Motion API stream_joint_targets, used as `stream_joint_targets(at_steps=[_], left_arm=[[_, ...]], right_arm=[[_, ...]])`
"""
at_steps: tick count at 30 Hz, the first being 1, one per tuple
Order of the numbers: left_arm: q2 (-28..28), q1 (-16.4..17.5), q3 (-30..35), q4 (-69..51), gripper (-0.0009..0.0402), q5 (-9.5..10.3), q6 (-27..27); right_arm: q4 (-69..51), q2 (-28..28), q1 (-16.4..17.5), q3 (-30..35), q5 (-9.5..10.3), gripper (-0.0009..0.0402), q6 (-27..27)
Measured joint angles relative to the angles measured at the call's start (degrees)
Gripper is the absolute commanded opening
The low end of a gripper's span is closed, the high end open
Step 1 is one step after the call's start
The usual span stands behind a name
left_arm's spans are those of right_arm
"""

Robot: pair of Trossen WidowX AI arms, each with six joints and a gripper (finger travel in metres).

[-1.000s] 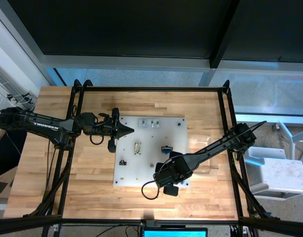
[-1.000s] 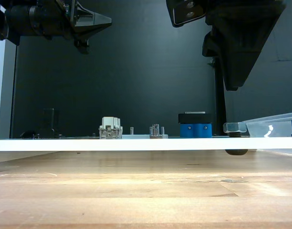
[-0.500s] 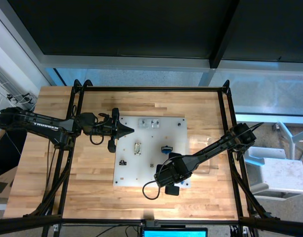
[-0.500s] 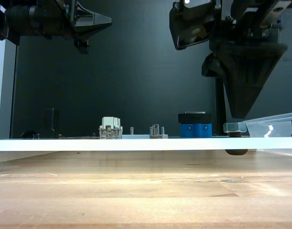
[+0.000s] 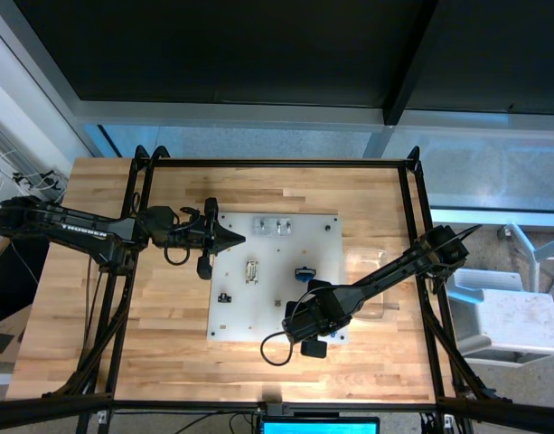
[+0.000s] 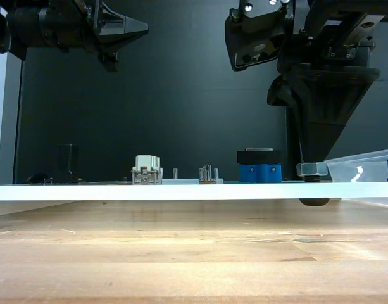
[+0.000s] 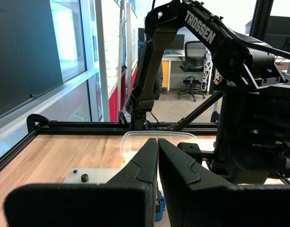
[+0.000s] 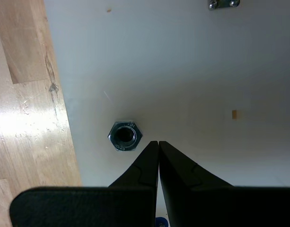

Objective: Pick the M12 fastener and fasten on the M12 threads

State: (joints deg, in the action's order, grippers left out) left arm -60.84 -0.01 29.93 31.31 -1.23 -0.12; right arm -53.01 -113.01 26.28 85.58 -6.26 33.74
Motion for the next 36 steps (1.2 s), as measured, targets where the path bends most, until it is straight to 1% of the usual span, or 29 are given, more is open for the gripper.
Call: stream_joint_targets(at_steps=[8, 9, 10, 12, 14, 16, 18, 19, 20, 21, 22, 23, 25, 30, 32, 33, 36], left_arm=[[0.0, 0.0, 0.0, 0.0, 0.0000, 0.00, 0.0], [0.0, 0.0, 0.0, 0.0, 0.0000, 0.00, 0.0], [0.0, 0.0, 0.0, 0.0, 0.0000, -0.02, 0.0], [0.0, 0.0, 0.0, 0.0, 0.0000, -0.02, 0.0], [0.0, 0.0, 0.0, 0.0, 0.0000, -0.02, 0.0], [0.0, 0.0, 0.0, 0.0, 0.0000, 0.00, 0.0], [0.0, 0.0, 0.0, 0.0, 0.0000, 0.00, 0.0], [0.0, 0.0, 0.0, 0.0, 0.0000, 0.00, 0.0], [0.0, 0.0, 0.0, 0.0, 0.0000, 0.00, 0.0], [0.0, 0.0, 0.0, 0.0, 0.0000, -0.02, 0.0], [0.0, 0.0, 0.0, 0.0, 0.0000, -0.02, 0.0], [0.0, 0.0, 0.0, 0.0, 0.0000, -0.02, 0.0], [0.0, 0.0, 0.0, 0.0, 0.0000, 0.00, 0.0], [0.0, 0.0, 0.0, 0.0, 0.0000, -0.02, 0.0], [0.0, 0.0, 0.0, 0.0, 0.0000, -0.02, 0.0], [0.0, 0.0, 0.0, 0.0, 0.0000, 0.00, 0.0], [0.0, 0.0, 0.0, 0.0, 0.0000, 0.00, 0.0]], right_arm=[[1.7, 0.0, 0.0, -1.3, -0.02, 0.0000, 0.5], [2.0, 0.0, 0.0, -1.4, 0.09, 0.0000, 0.5], [2.3, 0.0, 0.0, -1.5, 0.61, 0.0000, 0.6], [2.5, 0.0, 0.0, -1.5, 3.50, 0.0000, 0.6], [2.6, 0.0, -0.1, -1.2, 9.01, 0.0000, 0.2], [2.6, 0.4, 0.0, -1.0, 13.51, 0.0000, -0.1], [2.2, 1.1, 0.0, -1.0, 15.56, 0.0000, -0.3], [1.9, 1.4, 0.0, -1.0, 15.50, 0.0000, -0.5], [1.4, 1.6, 0.0, -1.0, 14.95, 0.0000, -0.6], [1.0, 1.7, 0.0, -1.0, 13.99, 0.0000, -0.7], [0.7, 1.7, 0.0, -1.0, 12.37, 0.0000, -0.7], [0.5, 1.7, 0.0, -1.0, 10.14, 0.0000, -0.6], [0.2, 1.8, 0.0, -1.0, 6.60, 0.0000, 0.1], [0.2, 1.9, 0.0, -0.9, 0.90, 0.0000, 0.7], [0.4, 1.5, 0.0, -0.9, -0.66, 0.0000, 1.6], [0.6, 1.2, 0.0, -0.9, -1.09, 0.0000, 1.8], [1.7, 0.3, 0.0, -0.9, -1.46, 0.0000, 1.8]])
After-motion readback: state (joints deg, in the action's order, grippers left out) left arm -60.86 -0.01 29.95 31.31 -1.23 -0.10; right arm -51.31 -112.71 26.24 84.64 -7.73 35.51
